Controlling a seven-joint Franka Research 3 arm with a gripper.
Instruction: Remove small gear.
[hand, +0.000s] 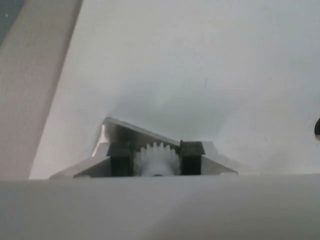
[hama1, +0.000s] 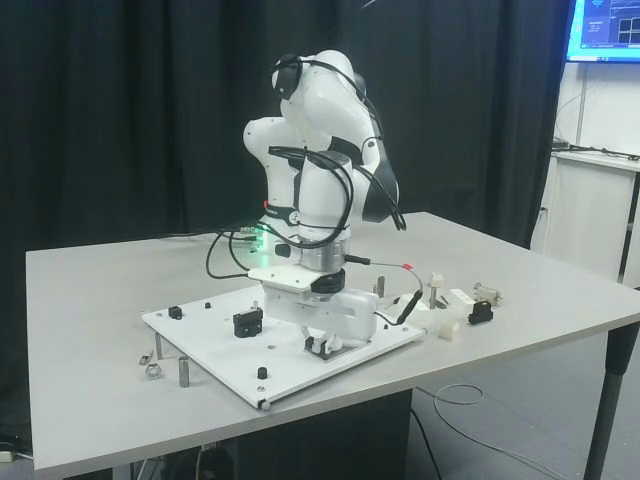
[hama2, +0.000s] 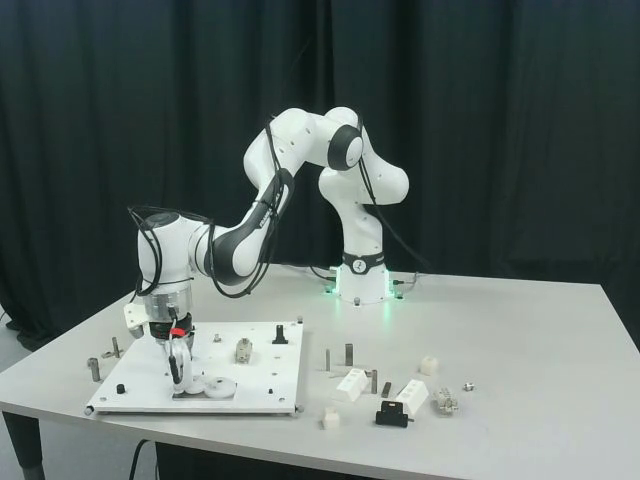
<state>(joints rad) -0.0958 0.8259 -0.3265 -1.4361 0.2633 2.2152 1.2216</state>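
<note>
On the white board (hama1: 210, 345) at the table's front, I have the arm (hama2: 270, 195) folded low and the gripper (hand: 157, 159) down at the board's surface. Wrist view: two black fingertips (hand: 120, 159) stand either side of the small gear (hand: 158, 160), a white toothed wheel. Each pad presses against the teeth, so I read the fingers as clenched on the gear. The gear's lower half is hidden behind the gripper body in that view. I cannot tell whether the gear sits on its post or has lifted clear.

Second room view: gripper (hama2: 176, 375) sits at the near left part of the board (hama2: 270, 385), just beside a larger white disc (hama2: 214, 387) lying flat there. The small gear itself is too small to pick out from this camera. A short upright peg (hama2: 279, 333) and a small fixture (hama2: 243, 350) stand further back on the board, well apart from the gripper.

First room view: gripper (hama1: 326, 347) low on the board's right side, a black block (hama1: 246, 322) to its left on the board. Loose parts on the grey table (hama1: 90, 290) beyond the board: white blocks (hama1: 447, 326), a black clip (hama1: 481, 313), metal pegs (hama1: 184, 371) off the board's left edge. Green light (hama1: 258, 240) showing at the arm's base.
</note>
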